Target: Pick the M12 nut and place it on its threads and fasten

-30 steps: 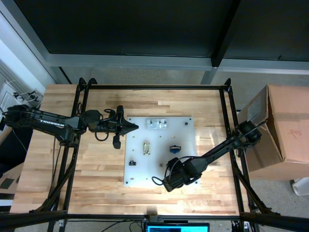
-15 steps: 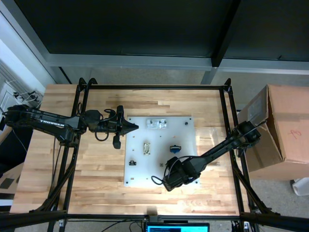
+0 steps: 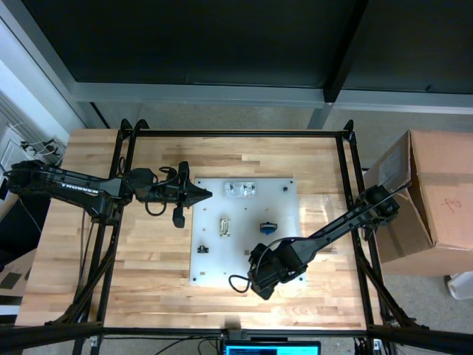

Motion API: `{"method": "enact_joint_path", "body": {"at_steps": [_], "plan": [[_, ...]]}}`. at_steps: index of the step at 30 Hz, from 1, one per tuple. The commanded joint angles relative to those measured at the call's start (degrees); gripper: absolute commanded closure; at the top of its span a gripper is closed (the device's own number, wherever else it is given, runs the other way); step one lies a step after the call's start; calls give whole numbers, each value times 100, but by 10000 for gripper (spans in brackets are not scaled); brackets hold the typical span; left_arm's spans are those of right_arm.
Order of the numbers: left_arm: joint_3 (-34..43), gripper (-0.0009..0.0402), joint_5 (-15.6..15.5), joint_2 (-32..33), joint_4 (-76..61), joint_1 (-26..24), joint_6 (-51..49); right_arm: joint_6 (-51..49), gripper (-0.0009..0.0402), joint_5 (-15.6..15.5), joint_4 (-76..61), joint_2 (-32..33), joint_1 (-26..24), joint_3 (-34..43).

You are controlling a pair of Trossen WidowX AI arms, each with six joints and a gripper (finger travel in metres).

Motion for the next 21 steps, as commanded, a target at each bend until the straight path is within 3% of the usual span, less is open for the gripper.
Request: {"method": "enact_joint_path", "body": {"at_steps": [1,5,11,14,21], "plan": [[2,393,2,2,2,2,0,-472,191,2,-55,-13,4,9],[2,393,2,2,2,0,0,-1182,243,-44,-70,-13,4,-57],[2,393,2,2,2,0,2,-2341,397,-35,-363,-13,4,-61],[2,393,2,2,0,2,0,-2533,382,-48,-466,-13,4,-70],[2,393,2,2,2,2,0,-2719,395,-48,-129,-13,7,-350]]}}
